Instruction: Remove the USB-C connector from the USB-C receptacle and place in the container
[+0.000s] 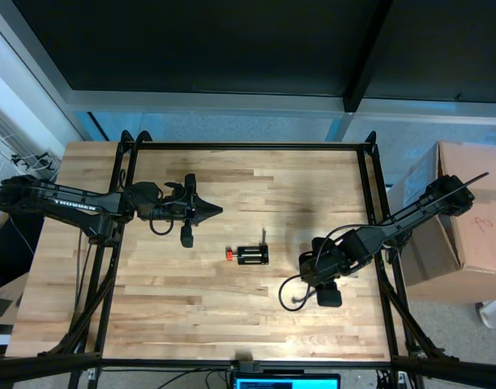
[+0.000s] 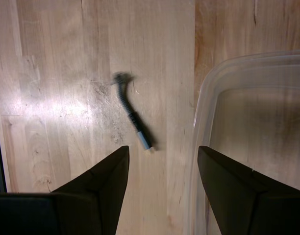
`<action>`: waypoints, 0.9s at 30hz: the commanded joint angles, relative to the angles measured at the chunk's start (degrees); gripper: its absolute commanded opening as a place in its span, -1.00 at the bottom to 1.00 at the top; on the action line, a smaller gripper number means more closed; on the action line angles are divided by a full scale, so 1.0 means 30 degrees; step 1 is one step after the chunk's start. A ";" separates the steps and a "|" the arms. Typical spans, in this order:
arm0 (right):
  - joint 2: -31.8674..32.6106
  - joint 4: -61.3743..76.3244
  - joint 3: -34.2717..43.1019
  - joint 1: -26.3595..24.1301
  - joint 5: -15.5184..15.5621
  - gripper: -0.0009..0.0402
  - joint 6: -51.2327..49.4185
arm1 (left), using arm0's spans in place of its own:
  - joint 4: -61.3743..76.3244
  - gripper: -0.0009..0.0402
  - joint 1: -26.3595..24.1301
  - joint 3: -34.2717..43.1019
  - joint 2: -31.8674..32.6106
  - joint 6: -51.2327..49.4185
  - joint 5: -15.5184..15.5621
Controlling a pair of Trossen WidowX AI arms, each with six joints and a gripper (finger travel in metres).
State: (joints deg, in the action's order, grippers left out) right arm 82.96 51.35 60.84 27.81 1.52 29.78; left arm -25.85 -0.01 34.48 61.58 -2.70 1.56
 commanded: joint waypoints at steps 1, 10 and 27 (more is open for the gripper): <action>0.0306 -0.0277 0.0015 0.0117 -0.0138 0.02 -0.0291 | -0.0007 -0.96 0.0007 0.0007 0.0007 0.0000 0.0000; 0.2980 -0.1865 0.0809 0.1566 -0.0189 0.02 -0.0568 | -0.0015 -0.96 0.0000 0.0007 0.0007 0.0000 0.0000; 0.6717 -0.4473 0.1821 0.2346 -0.0794 0.02 -0.0947 | 0.0007 -0.96 0.0000 0.0007 0.0007 0.0000 0.0000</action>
State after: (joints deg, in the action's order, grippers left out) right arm 102.56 38.44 66.15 34.87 -0.54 27.64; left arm -25.85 -0.01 34.48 61.58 -2.72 1.56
